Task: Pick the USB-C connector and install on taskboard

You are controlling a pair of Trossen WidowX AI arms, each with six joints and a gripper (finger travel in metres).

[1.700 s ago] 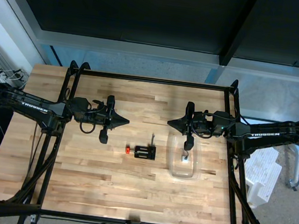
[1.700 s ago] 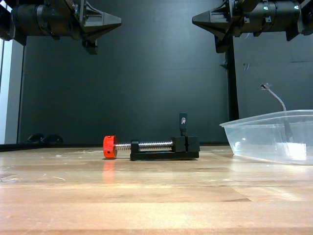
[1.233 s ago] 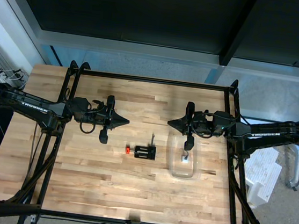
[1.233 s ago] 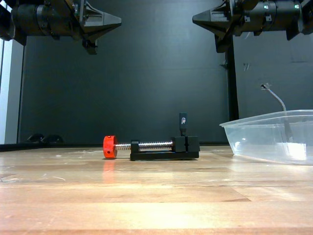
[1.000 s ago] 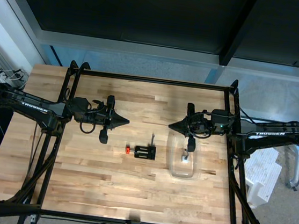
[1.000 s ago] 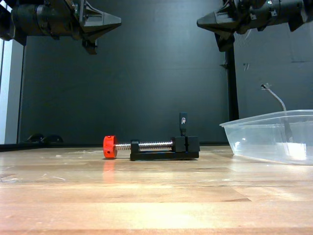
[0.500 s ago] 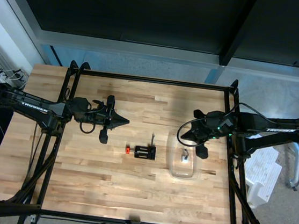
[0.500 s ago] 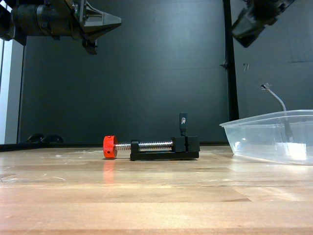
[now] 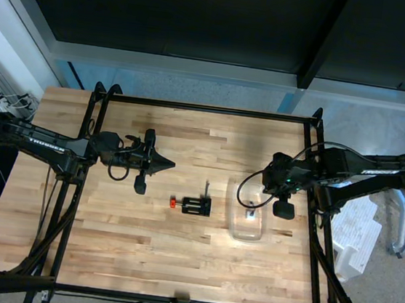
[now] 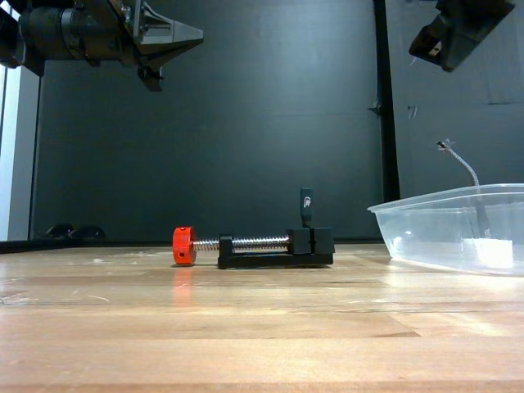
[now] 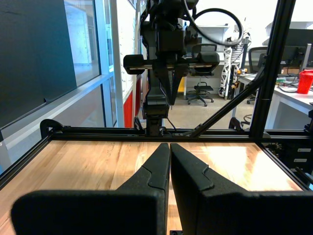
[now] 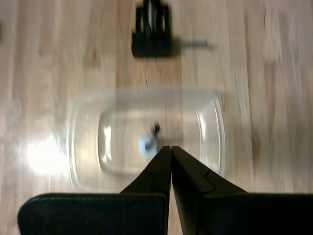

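Wood table [image 9: 140, 250]: pale butcher-block planks, with a black metal frame [image 9: 207, 109] running round it.

Clear plastic tray [image 9: 231, 229]: sits on the table right of centre, its long side running near to far. Light glares off its wall.

USB-C connector [image 9: 251, 213]: lies inside the tray, on the floor of it, as a small white piece. From table height a thin braided lead [image 10: 463, 168] curves up from it above the tray's rim. It is well apart from the fixture and nothing grips it.

Taskboard [image 9: 195, 207]: small black block on the bare wood just left of the tray, not touching it. Its orange-red knob [image 10: 184, 246] points left on a silvery screw, and a thin dark stalk [image 10: 306, 206] stands upright at its right end.

Right gripper [image 12: 170, 148]: hangs well above the tray, tilted steeply downward, looking onto the connector. Its two fingers are pressed tip to tip with nothing between them.

Left gripper [image 9: 172, 165]: held high over the left half of the table, farther back than the fixture, pointing level toward the right. Its fingers [image 11: 156, 171] are also closed against each other, holding nothing.
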